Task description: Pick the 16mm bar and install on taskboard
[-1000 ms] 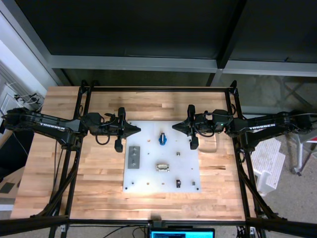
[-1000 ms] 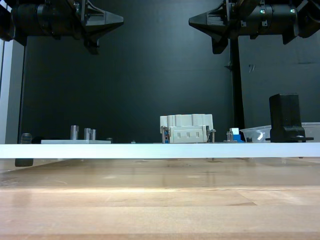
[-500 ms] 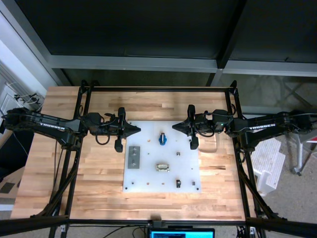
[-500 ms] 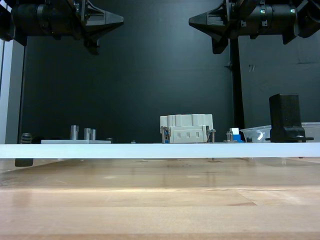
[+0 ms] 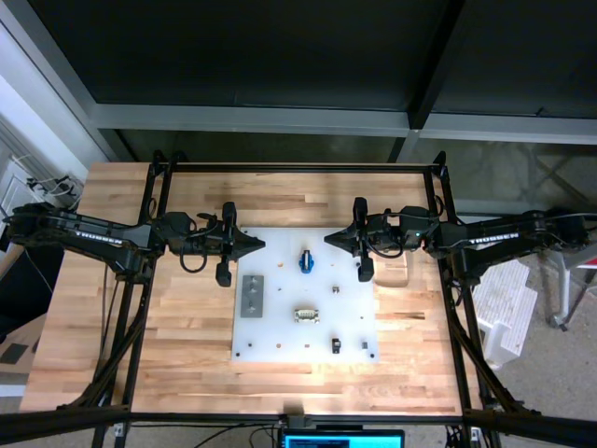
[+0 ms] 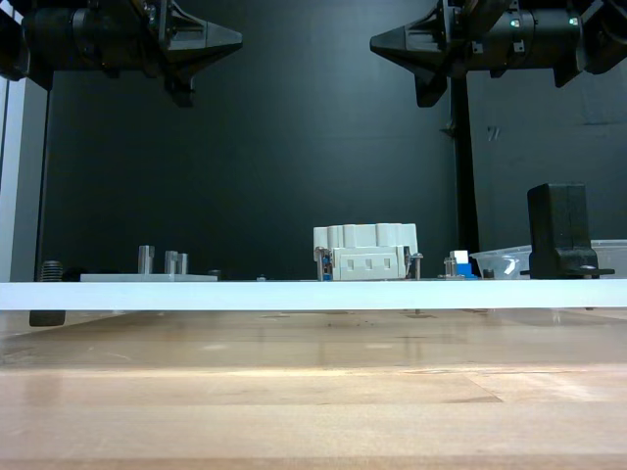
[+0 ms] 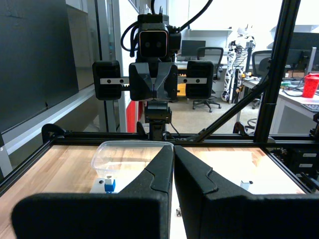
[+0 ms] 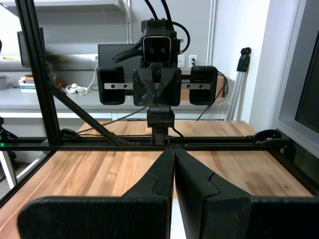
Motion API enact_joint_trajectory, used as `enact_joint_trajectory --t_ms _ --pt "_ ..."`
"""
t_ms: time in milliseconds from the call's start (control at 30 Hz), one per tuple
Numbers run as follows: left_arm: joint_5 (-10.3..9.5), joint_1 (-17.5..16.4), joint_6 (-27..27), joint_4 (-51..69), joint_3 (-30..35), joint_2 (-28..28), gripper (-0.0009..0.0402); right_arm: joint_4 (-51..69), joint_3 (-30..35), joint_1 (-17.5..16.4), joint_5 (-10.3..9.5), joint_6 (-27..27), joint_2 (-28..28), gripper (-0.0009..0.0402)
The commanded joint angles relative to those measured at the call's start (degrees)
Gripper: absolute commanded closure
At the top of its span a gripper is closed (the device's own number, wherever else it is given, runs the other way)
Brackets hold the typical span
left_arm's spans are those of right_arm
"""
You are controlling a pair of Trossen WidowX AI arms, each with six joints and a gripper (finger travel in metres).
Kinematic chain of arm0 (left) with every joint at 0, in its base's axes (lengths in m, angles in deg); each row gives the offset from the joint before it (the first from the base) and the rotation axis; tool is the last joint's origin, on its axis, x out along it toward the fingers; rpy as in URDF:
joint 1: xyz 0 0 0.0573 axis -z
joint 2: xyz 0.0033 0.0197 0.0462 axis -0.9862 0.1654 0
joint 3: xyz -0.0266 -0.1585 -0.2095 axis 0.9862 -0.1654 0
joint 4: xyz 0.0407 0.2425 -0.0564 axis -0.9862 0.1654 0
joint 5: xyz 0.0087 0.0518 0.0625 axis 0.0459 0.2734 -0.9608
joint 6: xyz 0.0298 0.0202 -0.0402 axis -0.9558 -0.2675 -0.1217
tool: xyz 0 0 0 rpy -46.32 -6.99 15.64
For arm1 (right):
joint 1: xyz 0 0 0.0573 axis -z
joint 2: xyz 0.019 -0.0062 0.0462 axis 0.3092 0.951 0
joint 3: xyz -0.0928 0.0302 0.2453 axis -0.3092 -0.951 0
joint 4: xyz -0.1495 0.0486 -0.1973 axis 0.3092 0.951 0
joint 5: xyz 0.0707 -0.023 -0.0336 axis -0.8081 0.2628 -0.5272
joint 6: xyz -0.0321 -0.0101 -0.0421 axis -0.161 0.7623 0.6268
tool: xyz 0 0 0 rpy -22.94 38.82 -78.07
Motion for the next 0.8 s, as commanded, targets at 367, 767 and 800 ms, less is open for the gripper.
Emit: enact_joint_trajectory --t_ms 367,767,800 --pt "0.02 0.0 0.0 0.0 0.0 0.0 0.0393 2.5 0.0 0.0 0.0 0.0 0.0 0.0393" --pt "0.02 0.0 0.0 0.0 0.0 0.0 0.0393 2.5 0.0 0.0 0.0 0.0 0.0 0.0393" --pt "0.02 0.0 0.0 0.0 0.0 0.0 0.0393 2.5 0.0 0.0 0.0 0.0 0.0 0.0393"
